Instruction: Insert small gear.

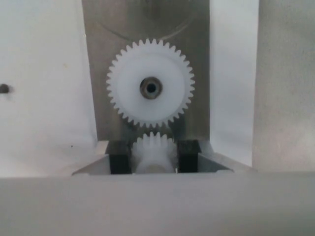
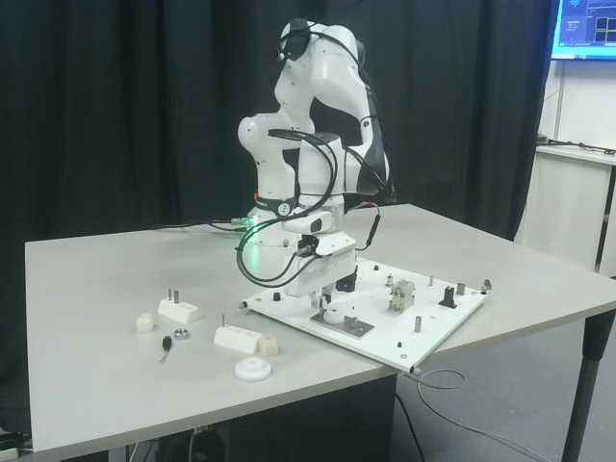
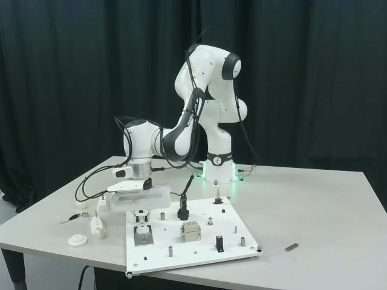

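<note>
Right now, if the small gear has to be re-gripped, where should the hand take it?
By its toothed rim, from straight above: the small gear lies flat between the hand's black fingers, and the large gear meshing on one side leaves only the two flanks free, probably.
</note>
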